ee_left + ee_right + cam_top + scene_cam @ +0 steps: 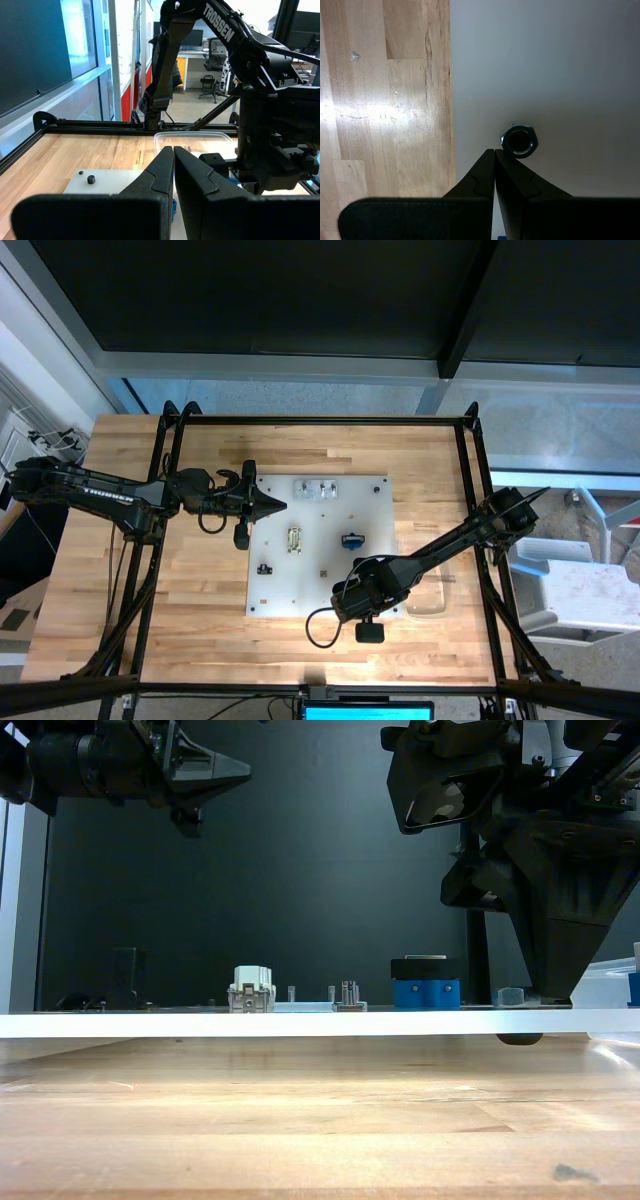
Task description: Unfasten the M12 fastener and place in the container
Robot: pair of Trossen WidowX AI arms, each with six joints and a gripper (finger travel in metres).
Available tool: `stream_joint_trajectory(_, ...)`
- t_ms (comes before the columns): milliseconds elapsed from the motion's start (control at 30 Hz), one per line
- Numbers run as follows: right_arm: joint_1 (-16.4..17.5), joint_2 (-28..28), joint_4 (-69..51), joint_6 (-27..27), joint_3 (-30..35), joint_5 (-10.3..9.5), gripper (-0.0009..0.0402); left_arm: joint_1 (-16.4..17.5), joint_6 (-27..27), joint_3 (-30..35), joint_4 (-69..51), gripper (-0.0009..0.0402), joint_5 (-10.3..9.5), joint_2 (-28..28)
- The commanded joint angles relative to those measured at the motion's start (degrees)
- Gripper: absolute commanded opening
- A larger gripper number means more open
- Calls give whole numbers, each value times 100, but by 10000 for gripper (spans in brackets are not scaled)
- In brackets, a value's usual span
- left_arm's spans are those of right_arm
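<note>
Pale butcher-block wood makes up the table [200, 590]. Black frame rails [320, 420] run round it, and a white board [320, 550] lies flat at its middle. Beyond the far edge the high view shows a dark wall panel and pale flooring. The left wrist view looks out to tall windows, a red column, and desks and office chairs further off.

The right gripper [494, 151] points straight down over the board's near right part, close to where the white surface meets the wood. Its fingers are pressed together with nothing between them. The M12 nut [519, 140] stands on the board just beside the fingertips, outside them. It is a small silver hexagon with a dark centre. I cannot tell whether it is on its stud, because the low view hides that spot behind the gripper.

The container [440, 598] sits on the wood near the right gripper, on the side toward that arm's base and just off the board's edge. No nut shows in it.

The left gripper [277, 506] hangs high above the board's far left edge, well apart from the right gripper and aimed toward it. Its fingers are also closed tight and hold nothing.

Between the two grippers the board carries a blue block with a black cap [425, 985] and a grey-white connector [251, 990].
</note>
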Motion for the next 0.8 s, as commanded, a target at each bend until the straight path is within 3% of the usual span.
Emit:
stream_joint_trajectory(33, -4, -2, -114, 0, 2, 114, 0, 0, 2, 0, 0, 0, 2, 0)
stream_joint_trajectory(67, -4, -15, -184, 48, 2, 354, 0, 2, 2, 0, 0, 0, 2, 0)
stream_joint_trajectory(133, -2, -42, -382, 326, 9, 1047, 0, 0, 2, 0, 0, 0, 2, 0)
stream_joint_trajectory(200, 0, -79, -542, 527, 28, 1458, 0, 2, 2, 0, 0, 0, 2, 0)
stream_joint_trajectory(400, 2, -153, -667, 516, 92, 1475, 0, 0, 2, 0, 0, 0, 0, 0)
stream_joint_trajectory(433, 2, -173, -686, 514, 92, 1443, 0, 0, 2, 0, 0, 0, 0, 0)
stream_joint_trajectory(500, 2, -208, -688, 479, 92, 1198, 0, 2, 2, 0, 0, 0, 2, 0)
stream_joint_trajectory(700, 11, -295, -568, 310, 92, 28, 0, 2, 2, 0, 2, 0, 2, 0)
stream_joint_trajectory(800, 17, -275, -457, 232, 92, -350, 0, 2, 2, 0, -2, 0, 2, 0)
